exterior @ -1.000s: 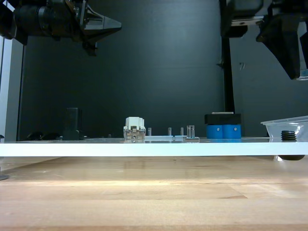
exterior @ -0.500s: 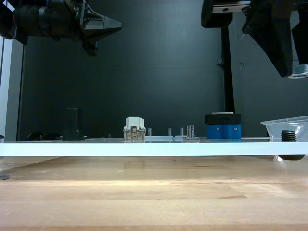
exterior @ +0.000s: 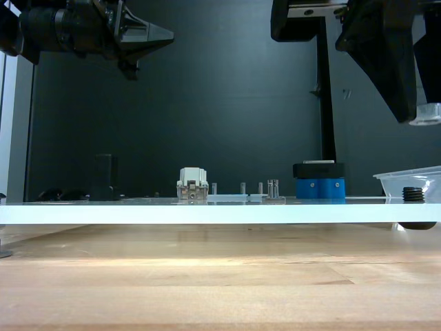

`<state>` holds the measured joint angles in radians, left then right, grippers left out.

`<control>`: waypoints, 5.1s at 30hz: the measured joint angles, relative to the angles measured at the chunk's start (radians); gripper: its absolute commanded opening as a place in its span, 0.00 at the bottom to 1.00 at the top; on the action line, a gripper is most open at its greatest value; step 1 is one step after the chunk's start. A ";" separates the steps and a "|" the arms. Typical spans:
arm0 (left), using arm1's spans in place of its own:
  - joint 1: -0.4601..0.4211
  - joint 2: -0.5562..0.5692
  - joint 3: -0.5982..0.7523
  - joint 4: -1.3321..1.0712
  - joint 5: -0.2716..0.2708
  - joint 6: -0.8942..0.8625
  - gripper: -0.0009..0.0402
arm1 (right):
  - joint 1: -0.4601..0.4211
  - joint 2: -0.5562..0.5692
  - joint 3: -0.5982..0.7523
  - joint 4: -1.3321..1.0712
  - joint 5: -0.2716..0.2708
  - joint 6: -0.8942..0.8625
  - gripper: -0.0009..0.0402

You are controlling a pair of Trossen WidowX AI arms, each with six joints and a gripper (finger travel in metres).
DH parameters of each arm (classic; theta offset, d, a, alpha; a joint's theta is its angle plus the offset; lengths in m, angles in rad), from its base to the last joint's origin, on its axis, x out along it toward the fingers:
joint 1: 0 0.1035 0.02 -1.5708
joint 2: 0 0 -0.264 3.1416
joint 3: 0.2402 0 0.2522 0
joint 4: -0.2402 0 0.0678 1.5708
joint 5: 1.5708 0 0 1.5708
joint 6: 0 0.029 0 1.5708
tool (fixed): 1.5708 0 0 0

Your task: Pick the M12 nut and place it on its threads and fasten

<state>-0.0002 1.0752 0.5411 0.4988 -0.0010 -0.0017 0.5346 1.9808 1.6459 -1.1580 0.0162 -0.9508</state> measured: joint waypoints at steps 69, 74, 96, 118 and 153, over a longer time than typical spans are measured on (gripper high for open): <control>0.000 0.000 0.000 0.000 0.000 0.000 0.02 | 0.004 0.086 -0.061 0.133 -0.010 0.000 0.10; 0.000 0.000 0.000 0.000 0.000 0.000 0.02 | 0.004 0.069 -0.045 0.105 -0.009 0.000 0.10; 0.000 0.000 0.000 0.000 0.000 0.000 0.02 | -0.004 0.002 -0.003 0.040 0.018 -0.008 0.10; 0.000 0.000 0.000 0.000 0.000 0.000 0.02 | -0.031 0.023 -0.084 0.117 -0.012 -0.008 0.10; 0.000 0.000 0.000 0.000 0.000 0.000 0.02 | -0.036 0.050 -0.114 0.165 -0.013 0.015 0.10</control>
<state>-0.0002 1.0748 0.5411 0.4988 -0.0010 -0.0021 0.4988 2.0304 1.5318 -0.9932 0.0032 -0.9356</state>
